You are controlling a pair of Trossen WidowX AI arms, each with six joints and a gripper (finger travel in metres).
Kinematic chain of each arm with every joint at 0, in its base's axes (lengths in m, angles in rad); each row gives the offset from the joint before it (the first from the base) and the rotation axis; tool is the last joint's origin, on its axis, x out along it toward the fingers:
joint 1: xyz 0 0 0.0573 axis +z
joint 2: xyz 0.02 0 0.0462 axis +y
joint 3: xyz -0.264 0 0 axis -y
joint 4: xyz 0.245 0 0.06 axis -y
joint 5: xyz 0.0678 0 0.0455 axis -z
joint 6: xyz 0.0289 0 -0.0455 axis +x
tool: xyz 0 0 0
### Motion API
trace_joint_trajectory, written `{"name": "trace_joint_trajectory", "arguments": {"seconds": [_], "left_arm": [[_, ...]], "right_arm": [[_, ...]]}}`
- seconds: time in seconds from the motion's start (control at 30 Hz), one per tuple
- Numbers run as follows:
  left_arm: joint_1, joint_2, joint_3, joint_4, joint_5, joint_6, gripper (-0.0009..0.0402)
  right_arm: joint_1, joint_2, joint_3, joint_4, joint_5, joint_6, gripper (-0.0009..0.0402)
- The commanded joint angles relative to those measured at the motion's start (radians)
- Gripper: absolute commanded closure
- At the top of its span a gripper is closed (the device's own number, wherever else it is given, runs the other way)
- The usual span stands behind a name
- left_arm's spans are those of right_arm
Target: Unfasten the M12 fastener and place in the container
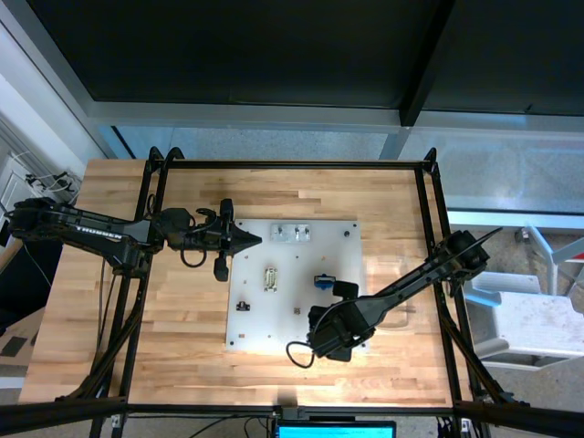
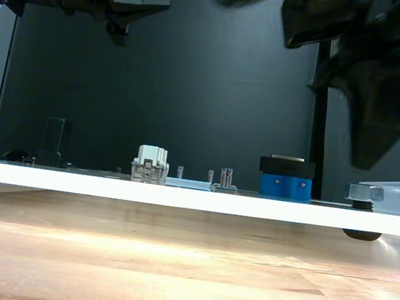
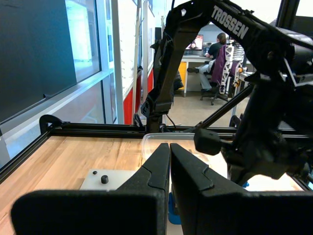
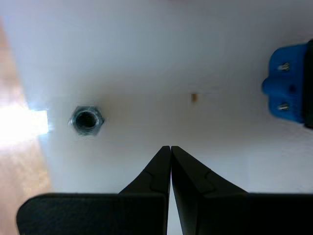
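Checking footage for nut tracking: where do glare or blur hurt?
Right wrist view: glare washes the board beside the nut; the shut right hand above the board is sharp. Low view: right arm blurred. Left wrist view: shut left hand, raised over the board's left edge, crisp.

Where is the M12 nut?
Low view: the nut sits on its stud, board's near right edge, under the right gripper; left gripper hangs over board's left.

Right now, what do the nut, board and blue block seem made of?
The nut: silvery metal, glinting facets. The board: smooth white, probably plastic. The blue block: matte, likely moulded plastic. The right hand, shut, above the board beside the nut; the left hand, shut, over the board's far left edge.
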Motion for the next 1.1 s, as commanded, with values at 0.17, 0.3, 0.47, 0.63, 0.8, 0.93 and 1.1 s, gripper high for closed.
{"name": "trace_joint_trajectory", "arguments": {"seconds": [0.17, 0.3, 0.47, 0.63, 0.8, 0.93, 1.1], "left_arm": [[0.0, 0.0, 0.0, 0.001, 0.0, 0.0, 0.0393], [0.0, 0.0, 0.0, -0.002, 0.0, 0.0, 0.0393], [0.0, 0.0, 0.0, -0.002, 0.0, 0.0, 0.0393], [0.0, 0.0, 0.0, -0.002, 0.0, 0.0, 0.0393], [0.0, 0.0, 0.0, -0.002, 0.0, 0.0, 0.0393], [0.0, 0.0, 0.0, -0.002, 0.0, 0.0, 0.0393], [0.0, 0.0, 0.0, -0.002, 0.0, 0.0, 0.0393]], "right_arm": [[0.001, -0.022, 0.025, 0.005, -0.138, 0.015, 0.0393], [0.001, -0.022, 0.064, 0.02, -0.241, 0.007, 0.0393], [0.002, -0.022, 0.084, 0.042, -0.313, 0.021, 0.0393], [0.001, -0.015, 0.084, 0.046, -0.251, 0.178, 0.0393], [0.002, 0.008, 0.085, 0.045, -0.201, 0.28, 0.0379], [0.002, 0.024, 0.103, 0.042, -0.19, 0.354, 0.0325], [0.002, 0.042, 0.134, 0.023, -0.148, 0.328, 0.0237]]}}
